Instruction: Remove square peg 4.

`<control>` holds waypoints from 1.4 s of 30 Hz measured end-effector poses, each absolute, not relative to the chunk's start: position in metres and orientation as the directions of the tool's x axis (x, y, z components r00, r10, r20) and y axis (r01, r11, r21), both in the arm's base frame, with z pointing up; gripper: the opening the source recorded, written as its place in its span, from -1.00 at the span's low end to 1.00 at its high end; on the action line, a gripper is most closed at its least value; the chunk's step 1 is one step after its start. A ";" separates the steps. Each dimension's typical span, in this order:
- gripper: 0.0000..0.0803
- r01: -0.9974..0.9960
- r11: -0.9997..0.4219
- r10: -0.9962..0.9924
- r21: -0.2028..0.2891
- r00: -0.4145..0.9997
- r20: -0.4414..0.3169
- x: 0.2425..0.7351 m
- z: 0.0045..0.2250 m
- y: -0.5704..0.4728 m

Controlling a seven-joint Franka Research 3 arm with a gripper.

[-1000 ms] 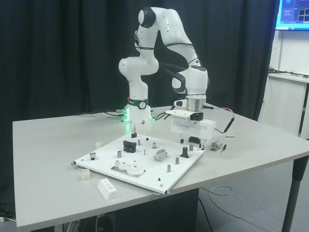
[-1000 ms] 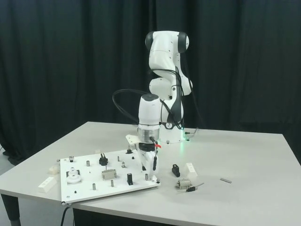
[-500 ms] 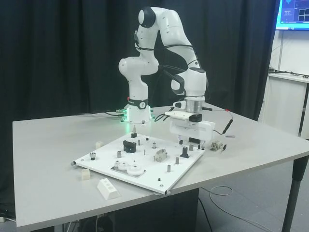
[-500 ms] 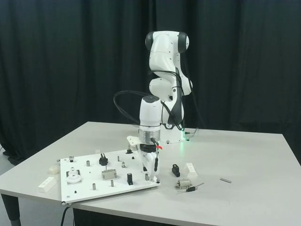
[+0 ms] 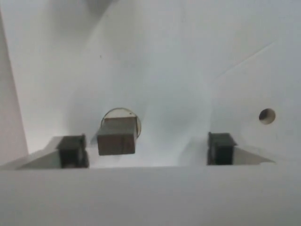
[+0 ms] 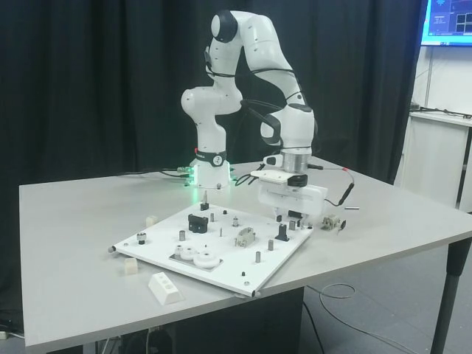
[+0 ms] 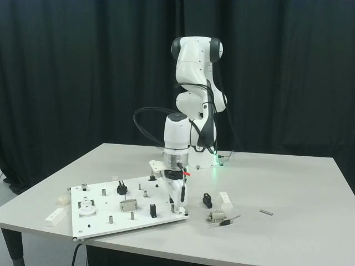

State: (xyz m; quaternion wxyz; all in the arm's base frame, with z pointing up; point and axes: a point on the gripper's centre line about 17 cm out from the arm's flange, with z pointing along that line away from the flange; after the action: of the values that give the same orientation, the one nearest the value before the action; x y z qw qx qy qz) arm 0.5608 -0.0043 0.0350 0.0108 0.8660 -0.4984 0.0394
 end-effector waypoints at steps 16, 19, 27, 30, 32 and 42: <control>-0.61 -0.876 -0.478 -0.878 -0.065 0.473 0.078 0.574 0.035 0.002; -0.61 -0.876 -0.477 -0.878 -0.065 0.473 0.078 0.575 0.035 0.002; -0.62 -0.872 -0.486 -0.873 -0.056 0.481 0.076 0.575 0.035 0.000; -0.62 -0.872 -0.486 -0.873 -0.049 0.483 0.073 0.575 0.035 0.000; -0.62 -0.873 -0.486 -0.873 -0.044 0.483 0.070 0.575 0.035 0.000; -0.62 -0.873 -0.488 -0.872 -0.012 0.487 0.054 0.574 0.036 0.000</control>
State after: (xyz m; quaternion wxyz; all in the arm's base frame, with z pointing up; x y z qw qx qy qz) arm 0.5742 0.0003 0.0358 0.0085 0.8622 -0.5057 0.0263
